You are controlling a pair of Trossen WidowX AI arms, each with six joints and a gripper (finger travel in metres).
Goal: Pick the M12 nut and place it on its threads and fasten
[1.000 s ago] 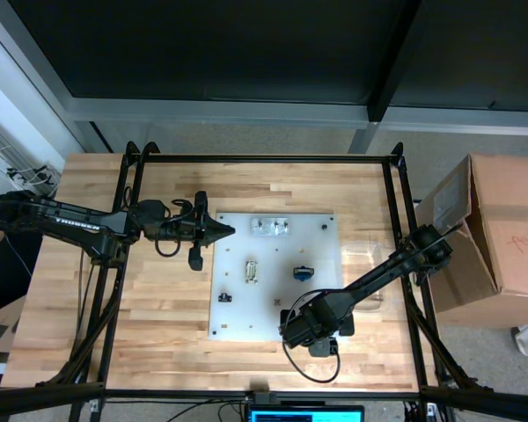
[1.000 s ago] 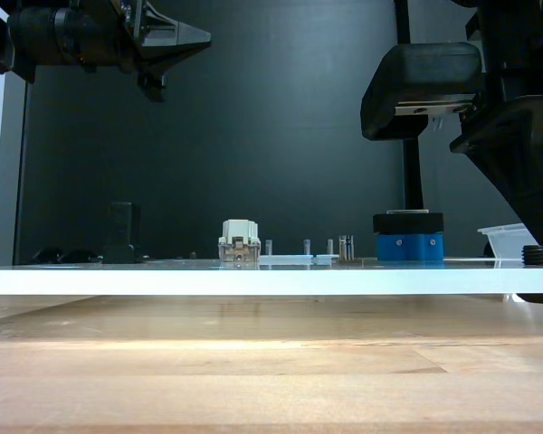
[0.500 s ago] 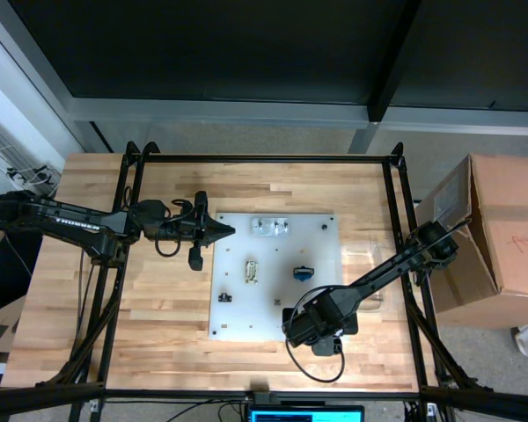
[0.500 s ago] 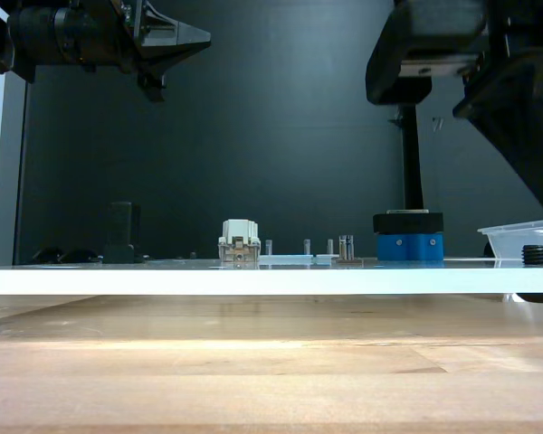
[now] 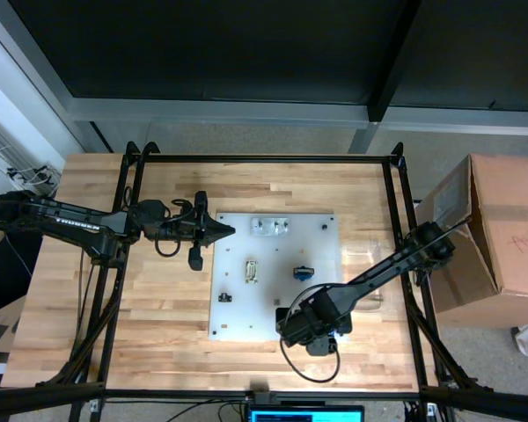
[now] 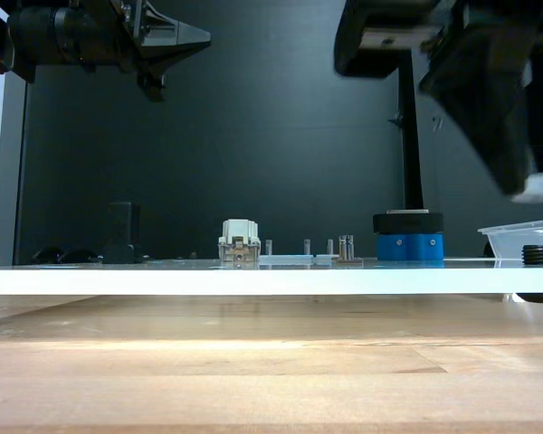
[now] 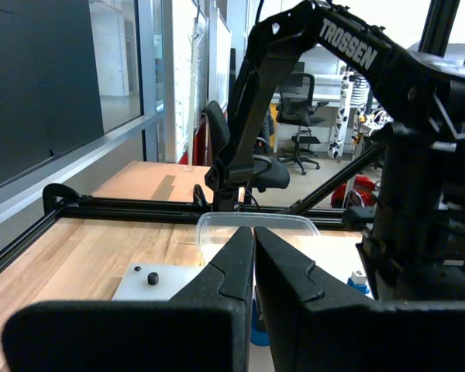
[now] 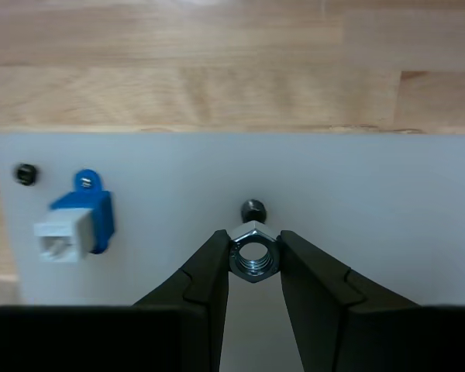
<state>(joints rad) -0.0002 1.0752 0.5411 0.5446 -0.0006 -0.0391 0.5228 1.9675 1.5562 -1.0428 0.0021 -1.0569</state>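
My right pincer (image 8: 253, 246) is closed on the M12 nut (image 8: 253, 258). Its two black fingers press the silver hexagon from either side, and the threaded hole faces the wrist camera. The nut is held in the air, clear of its seat. The black stud (image 8: 253, 210) stands bare on the white board (image 8: 372, 201) just past the nut.

From table height I see the stud's ribs uncovered (image 6: 538, 256), in front of the clear tray (image 6: 516, 237). The right pincer (image 6: 532, 185) hangs above it, apart from it. From above, the right pincer (image 5: 312, 323) sits over the board's near right part, with its arm reaching in from the right edge of the worktop (image 5: 158, 334).

Further along the board in the right wrist view are a blue connector block (image 8: 76, 225) and a small black post (image 8: 25, 173) beyond it.

My left pincer (image 5: 218, 230) hovers high at the board's left edge and points right. In its own camera the fingers (image 7: 236, 263) lie narrow, pressed together with nothing between them. It looks across to the clear tray and the right arm (image 7: 294, 77).
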